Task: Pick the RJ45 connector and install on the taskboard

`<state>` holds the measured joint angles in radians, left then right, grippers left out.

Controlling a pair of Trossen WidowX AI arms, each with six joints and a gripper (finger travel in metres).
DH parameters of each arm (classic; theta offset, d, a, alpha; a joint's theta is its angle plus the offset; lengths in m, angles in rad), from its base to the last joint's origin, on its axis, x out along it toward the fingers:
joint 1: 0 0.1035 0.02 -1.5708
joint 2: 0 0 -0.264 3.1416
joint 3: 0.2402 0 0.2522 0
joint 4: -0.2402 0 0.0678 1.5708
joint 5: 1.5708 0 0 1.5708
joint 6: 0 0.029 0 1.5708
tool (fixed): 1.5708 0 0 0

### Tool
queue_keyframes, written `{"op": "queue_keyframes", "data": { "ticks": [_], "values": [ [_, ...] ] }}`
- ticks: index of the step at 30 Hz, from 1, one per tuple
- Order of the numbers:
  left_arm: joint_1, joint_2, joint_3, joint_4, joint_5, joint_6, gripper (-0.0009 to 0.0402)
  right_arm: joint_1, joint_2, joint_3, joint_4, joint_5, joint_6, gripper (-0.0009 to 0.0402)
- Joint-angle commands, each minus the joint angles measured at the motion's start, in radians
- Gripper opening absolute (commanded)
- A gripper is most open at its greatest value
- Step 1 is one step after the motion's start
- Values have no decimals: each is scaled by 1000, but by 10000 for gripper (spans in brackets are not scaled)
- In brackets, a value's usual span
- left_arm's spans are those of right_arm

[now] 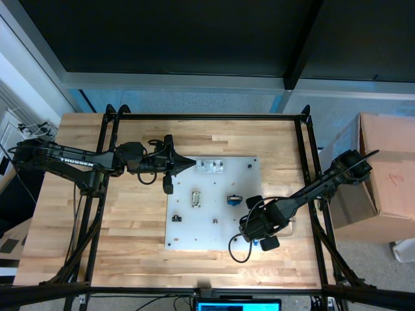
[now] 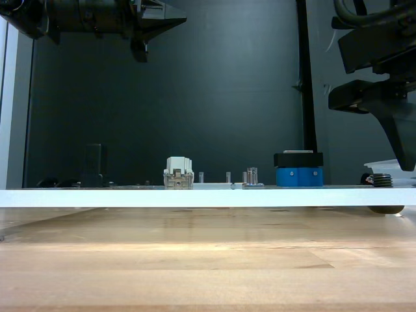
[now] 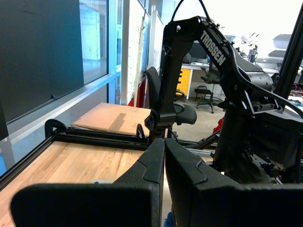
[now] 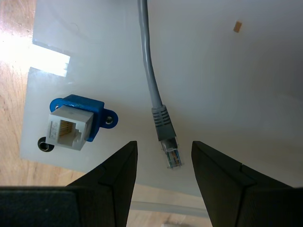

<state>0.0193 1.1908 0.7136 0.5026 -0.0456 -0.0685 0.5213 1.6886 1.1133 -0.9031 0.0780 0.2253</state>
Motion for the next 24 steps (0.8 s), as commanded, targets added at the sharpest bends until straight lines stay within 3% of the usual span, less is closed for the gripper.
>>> {"op": "queue_keyframes", "data": {
  "ticks": [1, 12, 24],
  "values": [
    [0, 0, 0, 0, 0, 0, 0, 0, 2, -8, 15, 4, -13, 157],
    [0, 0, 0, 0, 0, 0, 0, -1, 2, -58, 82, 4, -18, 138],
    [0, 0, 0, 0, 0, 0, 0, -11, 0, -58, 84, 7, -13, -4]
  ]
}}
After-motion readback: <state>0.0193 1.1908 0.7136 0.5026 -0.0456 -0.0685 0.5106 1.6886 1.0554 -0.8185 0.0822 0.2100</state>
